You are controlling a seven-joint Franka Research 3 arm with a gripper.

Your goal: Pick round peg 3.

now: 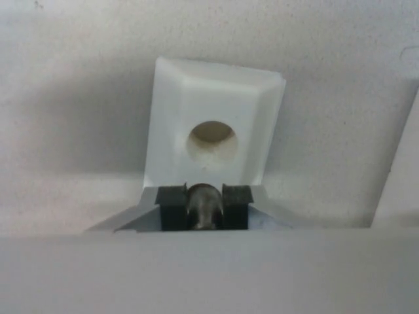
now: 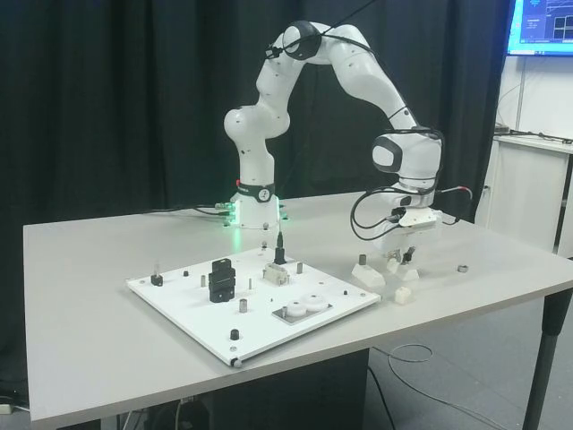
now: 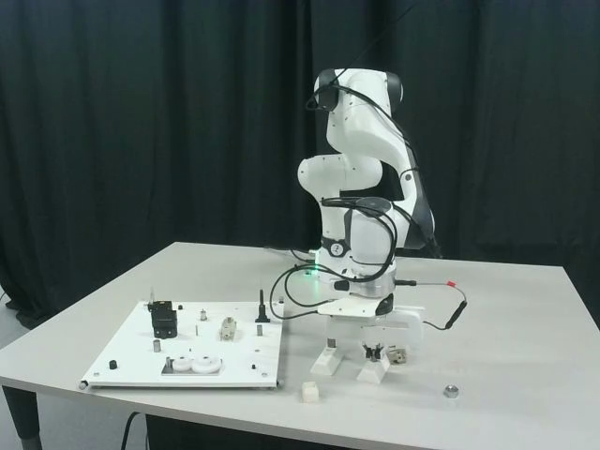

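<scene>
My white arm (image 2: 358, 76) bends over the grey table (image 2: 107, 269), right of centre in both room views. On the table's left part lies a white square board (image 2: 251, 309) carrying small fixtures. Low in the wrist view, my pincer (image 1: 204, 208) is closed on a short grey metal round peg (image 1: 203, 206), directly above a white holder block (image 1: 213, 124) whose round hole (image 1: 211, 139) is empty.

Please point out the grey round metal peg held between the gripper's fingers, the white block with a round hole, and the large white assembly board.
grey round metal peg (image 1: 203, 208), wrist view, its shaft.
white block (image 1: 229, 98), wrist view, top face.
white assembly board (image 2: 183, 309), first room view, bare surface.
</scene>
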